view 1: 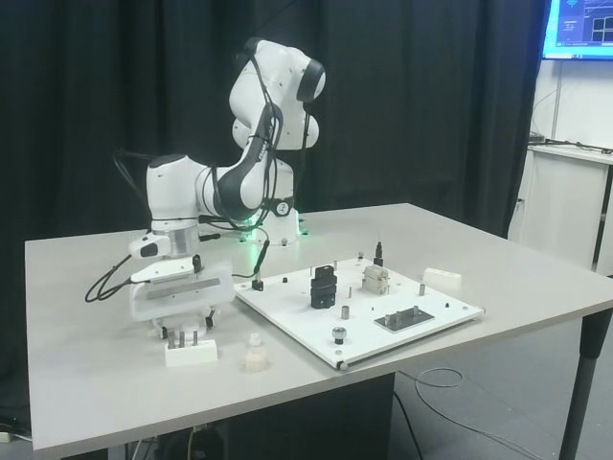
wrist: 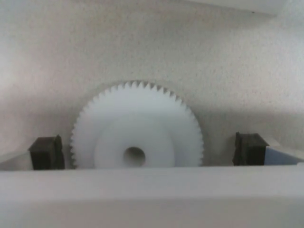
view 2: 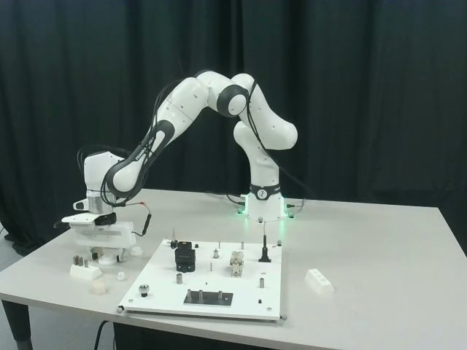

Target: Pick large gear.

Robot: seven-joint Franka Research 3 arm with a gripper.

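**Gripper poised over the large gear, grasp not yet made**

Gear and tool are lined up, but nothing is held. In the wrist view the large gear [wrist: 137,128] lies flat on the grey table [wrist: 228,57], white, toothed all round, with a raised hub and a centre hole. The gripper [wrist: 147,151] has its two black fingertips [wrist: 46,153] spread wide, one at the gear's 9 o'clock and the other at its 3 o'clock, each standing clear of the teeth. So the tool is fully parted and empty.

From the first room view, the gripper [view 1: 182,331] hangs low over the table's near left area, at roughly 9 o'clock from the white assembly board [view 1: 359,311], with a small white fixture block [view 1: 190,353] just beside it toward the table edge. The gear itself is hidden under the hand there.

Judging progress: the approach and centring look done; the fingertips seem to be down at about the gear's level, though how close to the table I cannot tell. Left to do, by my reading, are closing onto the rim and lifting. Because the teeth are fine, an off-centre squeeze could let the gear slip or tilt.
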